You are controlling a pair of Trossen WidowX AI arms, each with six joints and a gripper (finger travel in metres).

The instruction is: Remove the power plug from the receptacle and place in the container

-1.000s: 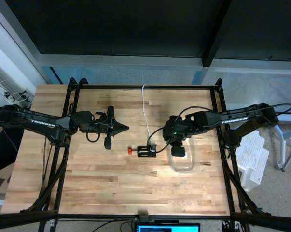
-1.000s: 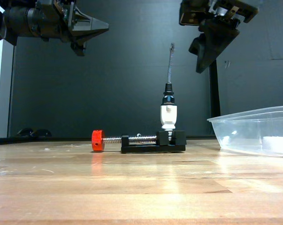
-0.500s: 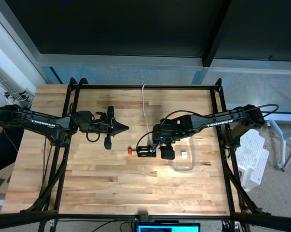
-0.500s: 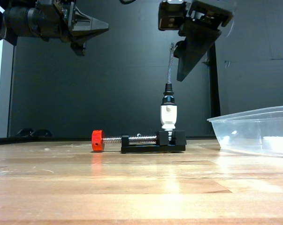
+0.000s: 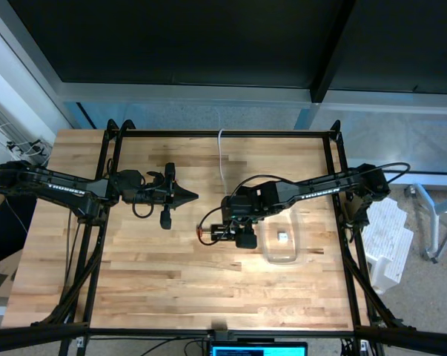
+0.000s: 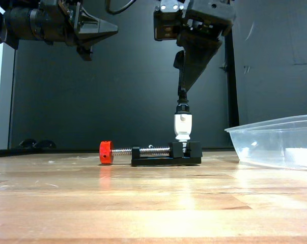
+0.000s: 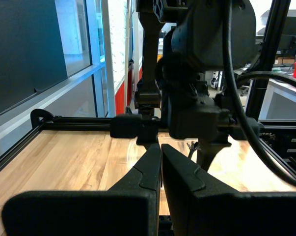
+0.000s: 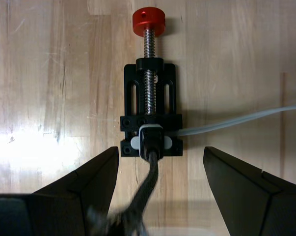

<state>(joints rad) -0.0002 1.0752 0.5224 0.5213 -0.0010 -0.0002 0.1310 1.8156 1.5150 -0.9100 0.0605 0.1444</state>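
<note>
The power plug (image 6: pixel 183 107) is a small black piece standing upright in the white receptacle (image 6: pixel 183 124), its thin wire tail (image 6: pixel 182 81) rising above it. The receptacle is clamped in a little black vise (image 6: pixel 166 153) with a red-orange knob (image 6: pixel 106 152). My right gripper (image 6: pixel 185 76) hangs open directly over the plug, its fingers (image 8: pixel 89 182) on either side of the wire tail (image 8: pixel 147 189) without touching the plug (image 8: pixel 148 142). The clear container (image 5: pixel 282 243) lies just right of the vise. My left gripper (image 5: pixel 190 196) is shut and parked high at the left, away from the vise.
A small white cube (image 5: pixel 282 236) lies inside the container. The long white cable (image 5: pixel 222 167) runs from the receptacle toward the far table edge. A black frame rail (image 5: pixel 223 133) borders the wooden table.
My right arm has swung left from above the container to above the vise and come lower, with its open fingers now around the wire tail. The left arm has not moved.
</note>
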